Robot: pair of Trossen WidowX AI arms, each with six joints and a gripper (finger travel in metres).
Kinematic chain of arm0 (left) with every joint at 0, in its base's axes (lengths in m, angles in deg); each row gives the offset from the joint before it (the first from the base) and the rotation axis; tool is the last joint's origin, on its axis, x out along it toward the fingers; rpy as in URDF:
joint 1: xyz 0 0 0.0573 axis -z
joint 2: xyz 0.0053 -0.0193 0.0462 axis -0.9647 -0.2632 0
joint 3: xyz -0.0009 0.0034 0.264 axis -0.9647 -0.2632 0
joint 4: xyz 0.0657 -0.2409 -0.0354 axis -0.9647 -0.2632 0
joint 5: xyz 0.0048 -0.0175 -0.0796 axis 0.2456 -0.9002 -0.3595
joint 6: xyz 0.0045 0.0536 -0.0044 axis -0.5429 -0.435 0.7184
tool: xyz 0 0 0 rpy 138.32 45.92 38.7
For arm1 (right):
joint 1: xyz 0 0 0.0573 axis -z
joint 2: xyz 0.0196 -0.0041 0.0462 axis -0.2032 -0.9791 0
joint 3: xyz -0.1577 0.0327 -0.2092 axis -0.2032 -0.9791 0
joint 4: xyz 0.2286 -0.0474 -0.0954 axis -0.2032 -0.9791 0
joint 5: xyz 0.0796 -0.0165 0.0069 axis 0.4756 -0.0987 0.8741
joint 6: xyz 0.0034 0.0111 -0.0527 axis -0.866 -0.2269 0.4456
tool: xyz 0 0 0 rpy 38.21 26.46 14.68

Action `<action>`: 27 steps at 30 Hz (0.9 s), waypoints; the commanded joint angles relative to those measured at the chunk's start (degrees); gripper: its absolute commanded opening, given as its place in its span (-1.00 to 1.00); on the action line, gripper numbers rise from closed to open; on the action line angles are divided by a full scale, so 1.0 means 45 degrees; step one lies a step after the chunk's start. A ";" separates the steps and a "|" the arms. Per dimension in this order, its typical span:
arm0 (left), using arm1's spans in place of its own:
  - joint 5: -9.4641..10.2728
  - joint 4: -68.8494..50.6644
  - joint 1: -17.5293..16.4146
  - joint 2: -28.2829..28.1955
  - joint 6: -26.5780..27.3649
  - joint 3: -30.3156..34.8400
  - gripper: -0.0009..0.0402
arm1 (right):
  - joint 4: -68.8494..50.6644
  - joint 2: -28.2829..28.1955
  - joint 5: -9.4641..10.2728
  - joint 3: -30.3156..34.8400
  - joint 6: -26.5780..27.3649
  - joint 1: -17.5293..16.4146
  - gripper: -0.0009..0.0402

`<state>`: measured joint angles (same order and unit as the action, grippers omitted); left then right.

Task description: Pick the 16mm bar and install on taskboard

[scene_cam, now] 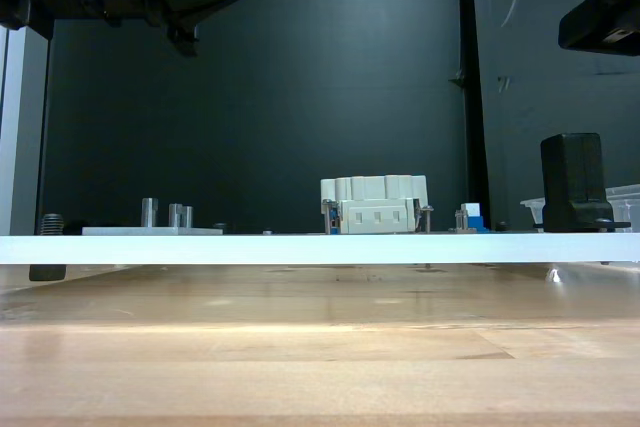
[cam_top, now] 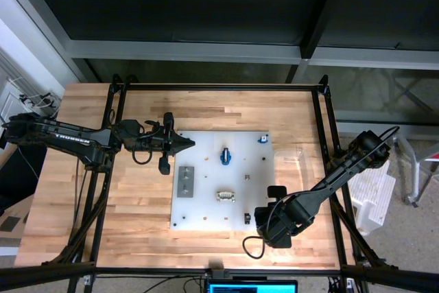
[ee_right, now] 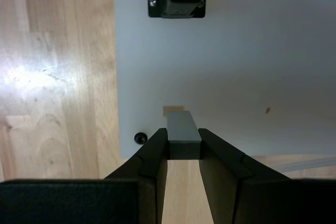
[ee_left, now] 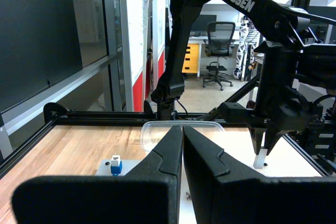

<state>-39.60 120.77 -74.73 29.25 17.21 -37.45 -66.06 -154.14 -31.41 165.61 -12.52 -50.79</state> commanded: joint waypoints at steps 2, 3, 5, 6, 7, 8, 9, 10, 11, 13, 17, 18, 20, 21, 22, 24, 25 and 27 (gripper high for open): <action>-0.0005 0.0005 0.0000 -0.0005 0.0000 0.0000 -0.96 | -0.0029 0.0005 -0.0005 0.0000 -0.0039 -0.0019 -0.94; -0.0005 0.0005 0.0000 -0.0005 0.0000 0.0000 -0.96 | -0.0024 0.0005 -0.0005 -0.0005 -0.0053 -0.0019 -0.94; -0.0005 0.0000 -0.0005 -0.0005 0.0000 0.0000 -0.96 | -0.0005 -0.0015 -0.0005 -0.0029 -0.0053 -0.0029 -0.94; -0.0005 0.0000 0.0000 -0.0005 0.0000 0.0000 -0.96 | 0.0005 -0.0044 -0.0005 -0.0029 -0.0053 -0.0029 -0.94; -0.0005 0.0005 0.0000 -0.0005 0.0000 0.0000 -0.96 | 0.0005 -0.0073 -0.0005 -0.0029 -0.0053 -0.0034 -0.94; -0.0005 0.0005 -0.0005 0.0000 0.0000 0.0000 -0.96 | 0.0015 -0.0112 -0.0005 -0.0029 -0.0053 -0.0034 -0.94; -0.0005 0.0000 -0.0005 0.0000 0.0000 0.0000 -0.96 | 0.0034 -0.0155 -0.0005 -0.0029 -0.0053 -0.0039 -0.94; -0.0005 0.0000 0.0000 -0.0005 0.0000 0.0000 -0.96 | 0.0053 -0.0185 -0.0005 -0.0029 -0.0049 -0.0039 -0.94; -0.0005 0.0000 0.0000 0.0000 0.0000 0.0000 -0.96 | 0.0087 -0.0204 -0.0005 -0.0029 -0.0044 -0.0044 -0.94; -0.0005 0.0000 -0.0005 0.0000 0.0000 0.0000 -0.96 | 0.0151 -0.0204 -0.0005 -0.0029 -0.0019 -0.0044 -0.94; -0.0005 0.0000 0.0000 -0.0005 0.0000 0.0000 -0.96 | 0.0155 -0.0204 -0.0010 -0.0034 -0.0015 -0.0044 -0.94; -0.0005 0.0000 -0.0005 -0.0005 0.0000 0.0000 -0.96 | 0.0165 -0.0204 -0.0015 -0.0044 -0.0015 -0.0044 -0.94; -0.0005 0.0000 0.0000 -0.0005 0.0000 0.0000 -0.96 | 0.0189 -0.0204 -0.0015 -0.0058 -0.0015 -0.0044 -0.94; -0.0005 0.0005 0.0000 -0.0005 0.0000 0.0000 -0.96 | 0.0189 -0.0204 -0.0015 -0.0068 -0.0015 -0.0044 -0.94; -0.0005 0.0005 -0.0005 0.0000 0.0000 0.0000 -0.96 | 0.0194 -0.0204 -0.0015 -0.0078 -0.0015 -0.0039 -0.94; -0.0005 0.0000 0.0000 0.0000 0.0000 0.0000 -0.96 | 0.0219 -0.0204 -0.0015 -0.0097 -0.0019 -0.0044 -0.94; -0.0005 0.0000 0.0000 0.0000 0.0000 0.0000 -0.96 | 0.0253 -0.0204 -0.0010 -0.0121 -0.0019 -0.0039 -0.94; -0.0005 0.0000 0.0000 -0.0005 0.0000 0.0000 -0.96 | 0.0321 -0.0204 -0.0010 -0.0180 -0.0019 -0.0039 -0.94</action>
